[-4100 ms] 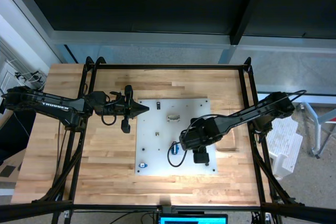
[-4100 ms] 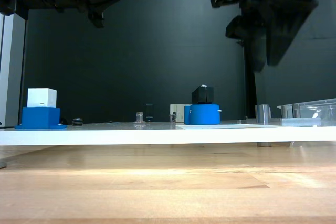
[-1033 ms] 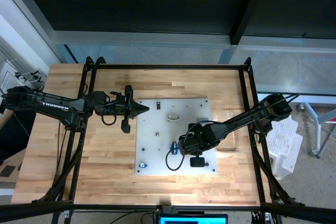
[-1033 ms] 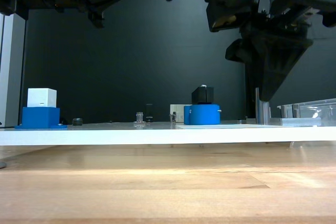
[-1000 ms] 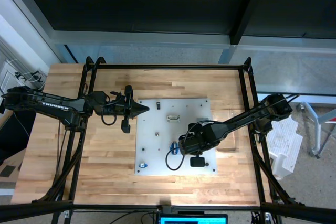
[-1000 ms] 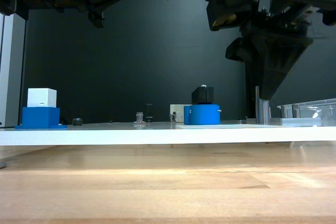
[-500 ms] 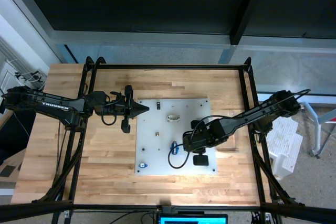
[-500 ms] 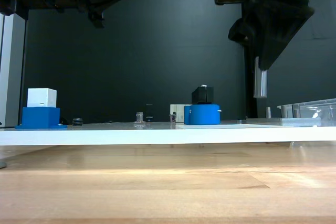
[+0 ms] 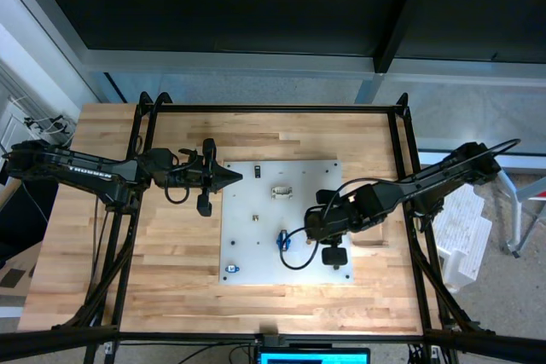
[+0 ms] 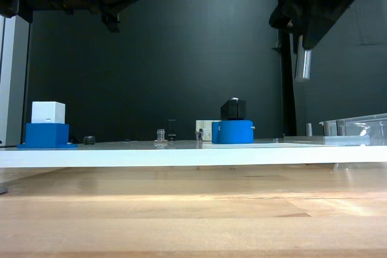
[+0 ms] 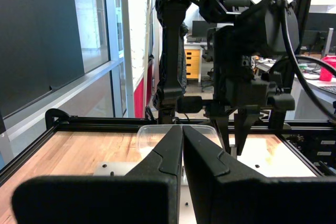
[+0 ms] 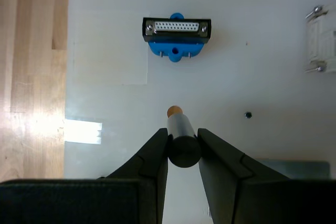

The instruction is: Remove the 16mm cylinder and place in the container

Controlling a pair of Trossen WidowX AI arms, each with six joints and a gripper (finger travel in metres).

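Pinching the 16mm cylinder [image 10: 303, 64] by its upper end, my right gripper [image 12: 182, 136] holds it upright above the board [image 9: 256, 245], short of the container [image 10: 357, 126]. Smooth, stiff, dense metal: likely slippery, so I'd grip firmly. My left gripper [image 11: 182, 129] hangs parked, fingers together.

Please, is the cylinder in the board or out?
Out: right gripper holds the cylinder clear above the board; left gripper hovers shut at its left edge.

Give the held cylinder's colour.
16mm cylinder: silvery-grey, orange tip; right wrist view. Right gripper holds it above board; left gripper hovers at board's left.
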